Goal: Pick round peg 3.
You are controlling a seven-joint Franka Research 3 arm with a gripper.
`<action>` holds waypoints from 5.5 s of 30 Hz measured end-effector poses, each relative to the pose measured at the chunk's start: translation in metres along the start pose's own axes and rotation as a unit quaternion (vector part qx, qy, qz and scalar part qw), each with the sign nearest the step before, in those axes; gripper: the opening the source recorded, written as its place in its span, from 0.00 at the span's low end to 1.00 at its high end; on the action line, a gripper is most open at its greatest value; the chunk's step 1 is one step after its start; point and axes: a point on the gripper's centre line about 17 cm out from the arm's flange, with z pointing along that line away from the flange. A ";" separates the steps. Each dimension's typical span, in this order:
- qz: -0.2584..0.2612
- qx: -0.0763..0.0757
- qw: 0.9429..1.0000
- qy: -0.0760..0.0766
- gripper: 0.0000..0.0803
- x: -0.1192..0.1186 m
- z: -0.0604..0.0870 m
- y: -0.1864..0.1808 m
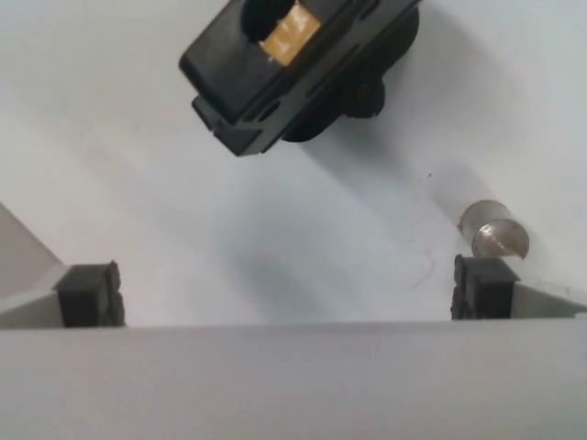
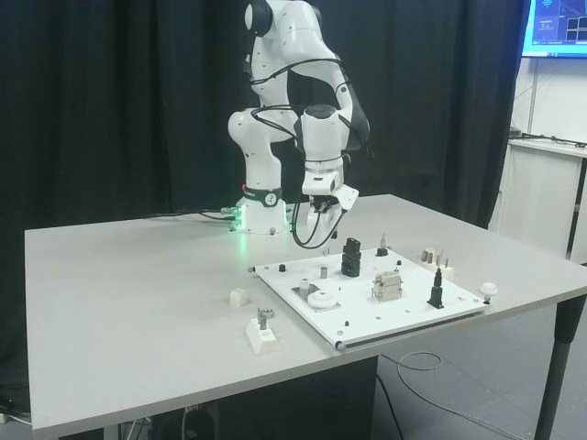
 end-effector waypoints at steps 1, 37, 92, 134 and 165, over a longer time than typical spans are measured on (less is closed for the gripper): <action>0.000 0.000 1.000 0.000 1.00 0.000 0.000 0.000; 0.064 -0.024 0.998 0.009 1.00 -0.004 -0.011 0.023; 0.209 -0.126 0.968 0.057 1.00 -0.007 -0.063 0.111; 0.367 -0.194 0.909 0.033 1.00 -0.012 -0.078 0.280; 0.443 -0.120 0.887 0.044 1.00 -0.044 -0.049 0.321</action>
